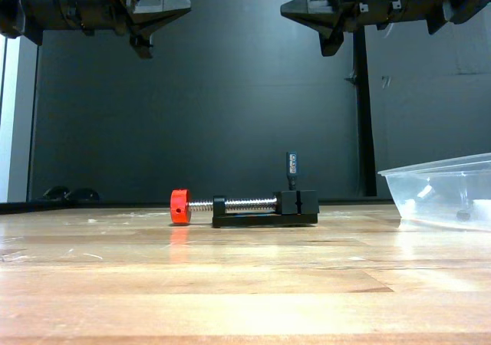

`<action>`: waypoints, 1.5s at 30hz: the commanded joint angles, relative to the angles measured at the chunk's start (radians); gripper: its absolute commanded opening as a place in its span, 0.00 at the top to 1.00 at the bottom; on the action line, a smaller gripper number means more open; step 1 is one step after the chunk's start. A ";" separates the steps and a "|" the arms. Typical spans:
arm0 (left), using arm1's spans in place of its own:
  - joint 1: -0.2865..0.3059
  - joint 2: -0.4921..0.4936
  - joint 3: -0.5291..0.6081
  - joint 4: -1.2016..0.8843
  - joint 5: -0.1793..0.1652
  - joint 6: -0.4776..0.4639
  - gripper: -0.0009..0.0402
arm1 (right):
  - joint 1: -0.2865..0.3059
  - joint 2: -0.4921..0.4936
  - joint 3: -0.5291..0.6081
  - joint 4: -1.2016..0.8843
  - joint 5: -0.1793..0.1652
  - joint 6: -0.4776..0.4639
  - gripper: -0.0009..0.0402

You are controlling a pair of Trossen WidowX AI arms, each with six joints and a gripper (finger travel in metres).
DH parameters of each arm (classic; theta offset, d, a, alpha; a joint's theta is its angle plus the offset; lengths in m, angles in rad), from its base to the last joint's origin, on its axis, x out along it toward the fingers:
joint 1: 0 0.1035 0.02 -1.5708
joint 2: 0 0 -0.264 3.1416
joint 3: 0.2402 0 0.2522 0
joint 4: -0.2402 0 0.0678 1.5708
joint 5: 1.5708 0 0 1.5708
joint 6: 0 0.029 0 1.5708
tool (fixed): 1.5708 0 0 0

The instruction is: Remove the USB-C connector from taskboard and place in the container

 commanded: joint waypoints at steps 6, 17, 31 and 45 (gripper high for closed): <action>0.000 0.000 0.000 0.000 0.000 0.000 0.98 | 0.000 0.000 -0.005 0.022 -0.011 0.002 0.98; 0.000 0.000 0.000 0.000 0.000 0.000 0.98 | 0.000 0.000 -0.005 0.025 -0.011 0.004 0.98; 0.000 0.000 0.000 0.000 0.000 0.000 0.98 | 0.000 0.002 -0.005 0.034 -0.011 0.005 0.98; 0.000 0.000 0.000 0.000 0.000 0.000 0.98 | 0.000 0.002 -0.005 0.033 -0.011 0.001 0.98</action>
